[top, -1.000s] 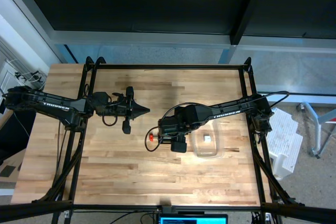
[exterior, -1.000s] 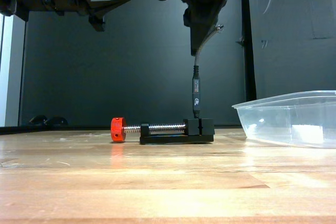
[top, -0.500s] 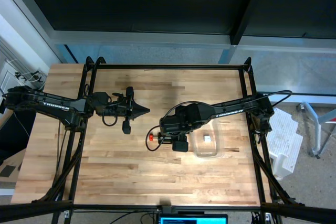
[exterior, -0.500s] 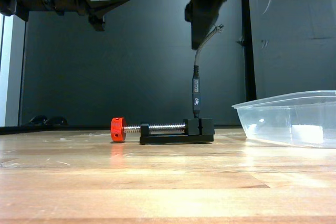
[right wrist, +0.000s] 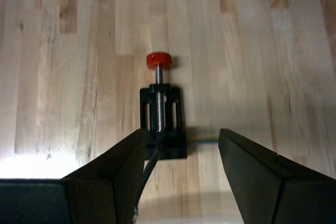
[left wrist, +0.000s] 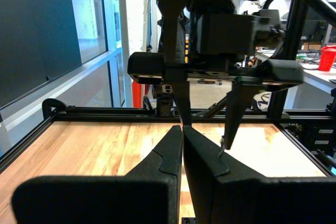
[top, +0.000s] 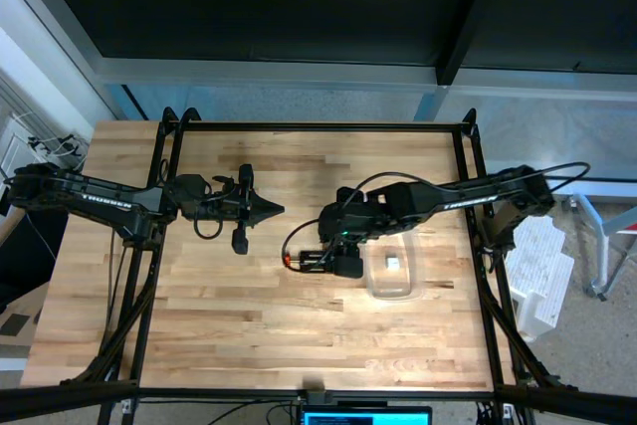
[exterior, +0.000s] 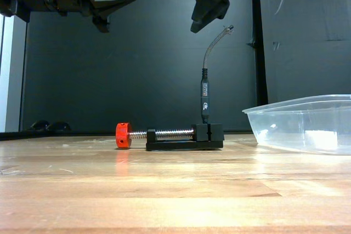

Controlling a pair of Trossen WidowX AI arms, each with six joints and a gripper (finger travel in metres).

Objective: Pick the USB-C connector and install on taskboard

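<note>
The taskboard (exterior: 184, 136) is a small black block with a red-orange knob (exterior: 123, 135) lying on the wooden table; it also shows from above as taskboard (top: 311, 260) and taskboard (right wrist: 161, 121). The USB-C connector (exterior: 204, 100) stands upright in the block's right end, its grey cable curving up freely. My right gripper (exterior: 207, 15) hangs open above the cable's free end and holds nothing; the right wrist view shows the right gripper (right wrist: 181, 179) with its fingers wide apart and the cable beside one of them. My left gripper (top: 271, 210) hovers shut at the left, away from the block.
A clear plastic tray (top: 408, 286) holding a small white square piece (top: 394, 262) sits just right of the taskboard. A black metal frame (top: 318, 127) borders the table.
My right gripper let go of the cable, opened, rose and drew back to the right. The connector stays upright in the block. The left arm has not moved.
</note>
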